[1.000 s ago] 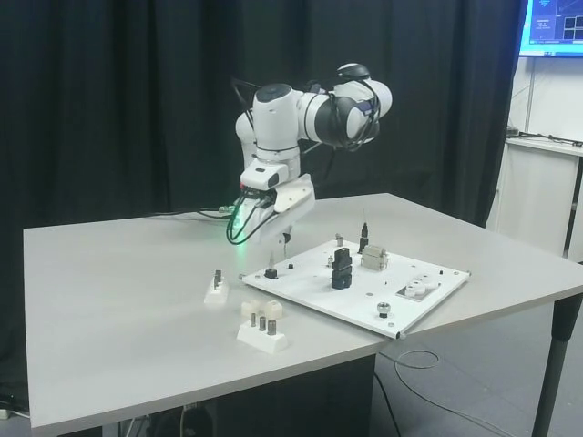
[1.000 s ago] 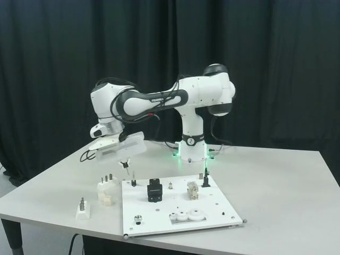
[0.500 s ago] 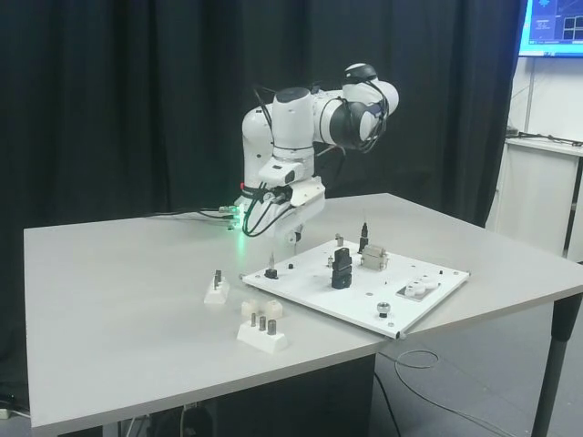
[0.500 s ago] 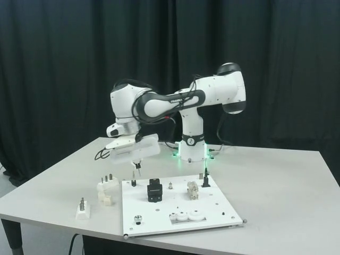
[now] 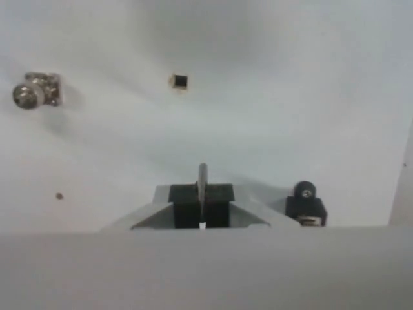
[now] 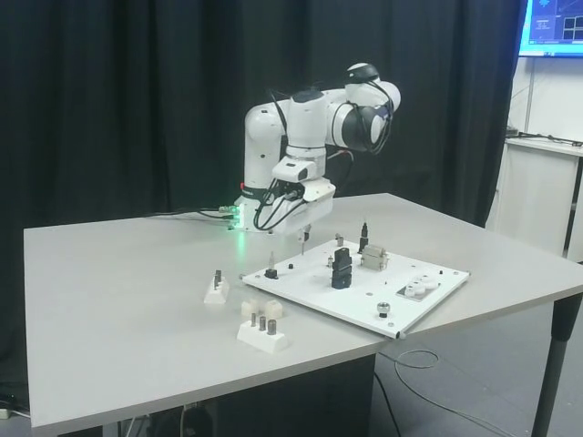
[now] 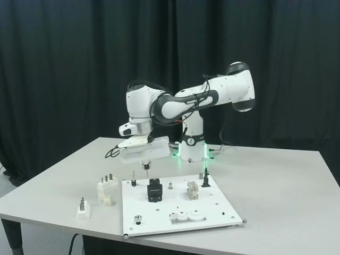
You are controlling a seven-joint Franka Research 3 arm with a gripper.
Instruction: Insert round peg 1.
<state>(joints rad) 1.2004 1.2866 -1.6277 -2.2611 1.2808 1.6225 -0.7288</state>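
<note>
Overhead, pincer (image 7: pixel 145 167) with round peg (image 5: pixel 202 183), inside white board (image 7: pixel 223 210) edges.

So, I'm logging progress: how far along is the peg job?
Picking up looks done: the pincer holds a thin peg. In hand: carrying it above the white board, not touching. Left: lowering it into a hole; the small black hole may be the target, I cannot tell.

No readable text anywhere; black lettering on arm (image 7: pixel 191 99) and screen (image 6: pixel 551 27) at upper right too small to make out.
</note>
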